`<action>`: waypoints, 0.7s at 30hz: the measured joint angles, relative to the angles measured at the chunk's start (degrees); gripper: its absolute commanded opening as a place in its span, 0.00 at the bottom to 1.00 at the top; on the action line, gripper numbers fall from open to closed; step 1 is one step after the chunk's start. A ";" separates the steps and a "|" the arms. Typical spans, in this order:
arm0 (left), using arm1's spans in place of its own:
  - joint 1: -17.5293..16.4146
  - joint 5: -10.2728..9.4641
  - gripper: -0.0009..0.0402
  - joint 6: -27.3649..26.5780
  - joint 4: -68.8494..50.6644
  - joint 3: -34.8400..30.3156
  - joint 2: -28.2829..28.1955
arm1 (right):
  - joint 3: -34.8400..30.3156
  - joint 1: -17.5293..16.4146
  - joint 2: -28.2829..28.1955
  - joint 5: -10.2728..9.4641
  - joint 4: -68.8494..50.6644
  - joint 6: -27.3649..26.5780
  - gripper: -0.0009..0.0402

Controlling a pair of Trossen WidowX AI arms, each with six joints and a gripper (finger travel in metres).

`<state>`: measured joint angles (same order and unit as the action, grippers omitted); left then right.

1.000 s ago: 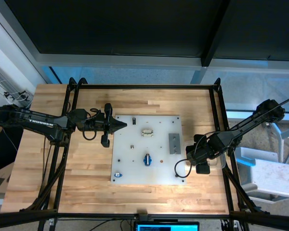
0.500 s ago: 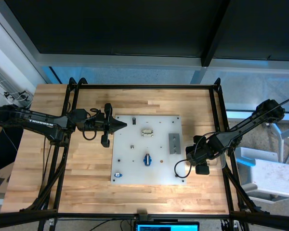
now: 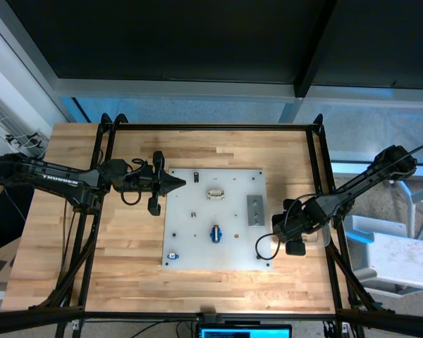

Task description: Pick the 16mm cylinder and place it in the taskboard

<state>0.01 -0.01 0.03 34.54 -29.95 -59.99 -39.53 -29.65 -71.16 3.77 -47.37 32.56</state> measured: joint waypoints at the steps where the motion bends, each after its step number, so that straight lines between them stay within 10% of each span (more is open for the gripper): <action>1: 0.00 0.00 0.02 0.00 -0.02 0.00 0.00 | 0.13 0.00 0.00 0.00 0.09 0.02 0.49; 21: 0.00 0.00 0.02 0.00 0.00 0.00 0.00 | 0.63 0.04 0.00 0.04 1.05 0.20 0.33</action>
<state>0.01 -0.01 0.03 34.54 -29.95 -59.99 -38.89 -29.61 -71.16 3.81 -46.33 32.75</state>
